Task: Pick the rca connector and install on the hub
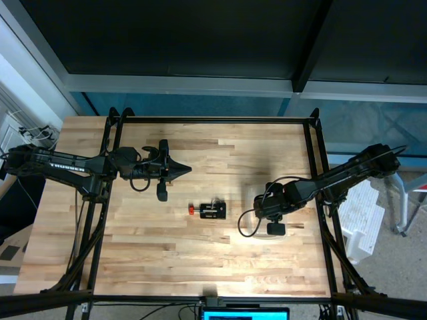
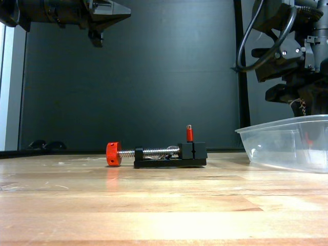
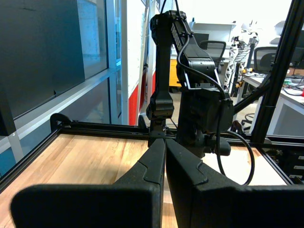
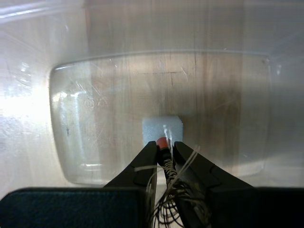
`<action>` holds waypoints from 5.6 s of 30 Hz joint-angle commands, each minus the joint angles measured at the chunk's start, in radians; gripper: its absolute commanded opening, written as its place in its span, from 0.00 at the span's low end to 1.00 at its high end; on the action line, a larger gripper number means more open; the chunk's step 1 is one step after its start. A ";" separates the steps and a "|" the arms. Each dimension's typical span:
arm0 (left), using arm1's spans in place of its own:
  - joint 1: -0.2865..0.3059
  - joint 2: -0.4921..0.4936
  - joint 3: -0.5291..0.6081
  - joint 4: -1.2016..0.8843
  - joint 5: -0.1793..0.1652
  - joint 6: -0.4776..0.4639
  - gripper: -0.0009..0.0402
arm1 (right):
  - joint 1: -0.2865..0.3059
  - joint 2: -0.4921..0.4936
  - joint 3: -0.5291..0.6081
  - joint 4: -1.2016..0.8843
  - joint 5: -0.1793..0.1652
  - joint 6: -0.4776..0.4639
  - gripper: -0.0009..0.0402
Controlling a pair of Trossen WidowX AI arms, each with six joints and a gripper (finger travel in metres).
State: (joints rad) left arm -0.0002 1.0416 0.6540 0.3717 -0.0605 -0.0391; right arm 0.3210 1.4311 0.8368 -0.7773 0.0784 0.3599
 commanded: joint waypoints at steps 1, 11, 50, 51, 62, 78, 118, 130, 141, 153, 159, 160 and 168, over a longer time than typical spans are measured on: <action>0.000 0.000 0.000 0.000 0.000 0.000 0.02 | 0.000 -0.024 0.000 -0.001 0.001 0.003 0.02; 0.000 0.000 0.000 0.000 0.000 0.000 0.02 | 0.000 -0.079 0.047 -0.108 0.009 0.002 0.02; 0.000 0.000 0.000 0.000 0.000 0.000 0.02 | -0.068 0.117 0.510 -0.205 0.059 -0.029 0.02; 0.000 0.000 0.000 0.000 0.000 0.000 0.02 | -0.072 0.127 0.522 -0.208 0.059 -0.033 0.02; 0.000 0.000 0.000 0.000 0.000 0.000 0.02 | -0.107 0.230 0.607 -0.232 0.050 -0.059 0.02; 0.000 0.000 0.000 0.000 0.000 0.000 0.02 | -0.119 0.395 0.741 -0.238 0.051 -0.060 0.02; 0.000 0.000 0.000 0.000 0.000 0.000 0.02 | -0.138 0.557 0.828 -0.251 0.048 -0.081 0.02; 0.000 0.000 0.000 0.000 0.000 0.000 0.02 | -0.138 0.557 0.828 -0.246 0.033 -0.081 0.02; 0.000 0.000 0.000 0.000 0.000 0.000 0.02 | -0.140 0.557 0.821 -0.229 0.034 -0.081 0.02; 0.000 0.000 0.000 0.000 0.000 0.000 0.02 | -0.143 0.557 0.821 -0.227 0.034 -0.081 0.02; 0.000 0.000 0.000 0.000 0.000 0.000 0.02 | -0.143 0.557 0.820 -0.227 0.034 -0.081 0.04; 0.000 0.000 0.000 0.000 0.000 0.000 0.02 | -0.143 0.557 0.820 -0.227 0.034 -0.081 0.05; 0.000 0.000 0.000 0.000 0.000 0.000 0.02 | -0.142 0.557 0.820 -0.228 0.034 -0.076 0.21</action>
State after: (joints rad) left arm -0.0002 1.0420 0.6544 0.3717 -0.0608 -0.0391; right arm 0.1783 1.9877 1.6569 -1.0046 0.1120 0.2825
